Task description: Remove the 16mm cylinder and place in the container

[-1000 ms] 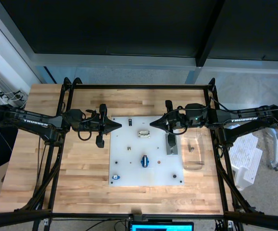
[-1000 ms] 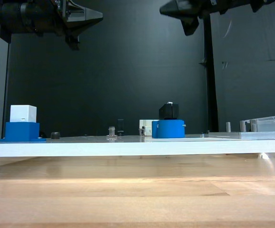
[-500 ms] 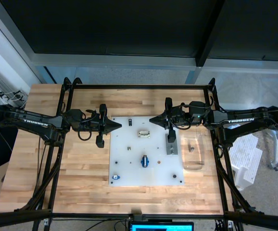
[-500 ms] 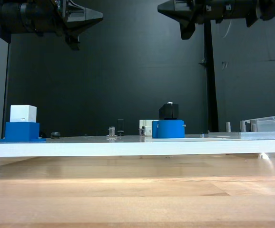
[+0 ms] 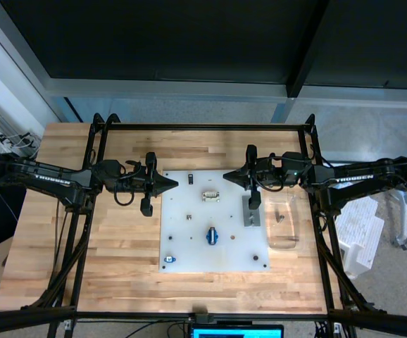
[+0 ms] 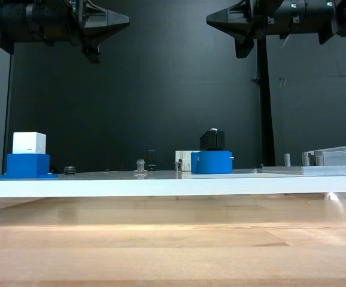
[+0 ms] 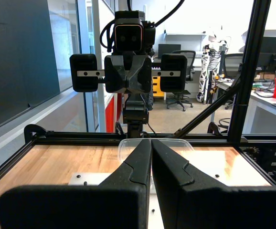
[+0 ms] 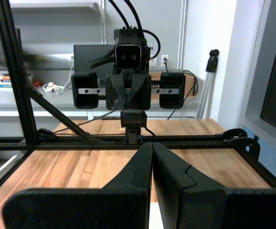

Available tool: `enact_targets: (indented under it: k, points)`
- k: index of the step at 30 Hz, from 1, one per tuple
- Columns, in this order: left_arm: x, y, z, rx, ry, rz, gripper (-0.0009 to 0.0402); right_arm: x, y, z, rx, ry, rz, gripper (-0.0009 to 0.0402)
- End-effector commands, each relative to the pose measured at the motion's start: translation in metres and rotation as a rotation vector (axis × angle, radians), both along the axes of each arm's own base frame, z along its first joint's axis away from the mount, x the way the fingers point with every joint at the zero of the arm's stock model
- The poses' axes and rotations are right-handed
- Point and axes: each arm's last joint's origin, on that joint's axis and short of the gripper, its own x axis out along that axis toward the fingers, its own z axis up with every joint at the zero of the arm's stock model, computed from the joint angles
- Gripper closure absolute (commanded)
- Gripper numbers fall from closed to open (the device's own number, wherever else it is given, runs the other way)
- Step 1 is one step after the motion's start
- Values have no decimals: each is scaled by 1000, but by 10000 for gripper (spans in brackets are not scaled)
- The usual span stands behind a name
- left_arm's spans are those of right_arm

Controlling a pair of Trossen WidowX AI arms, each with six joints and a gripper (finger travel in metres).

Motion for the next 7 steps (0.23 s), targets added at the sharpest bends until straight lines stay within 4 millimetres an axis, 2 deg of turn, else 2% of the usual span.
enact_targets:
  k: [1, 7]
  points:
    - [0, 0, 0, 0, 0, 0, 393, -1, 0, -5, 4, 8, -8, 393]
    - [0, 0, 0, 0, 0, 0, 393, -1, 0, -6, 5, 11, -8, 393]
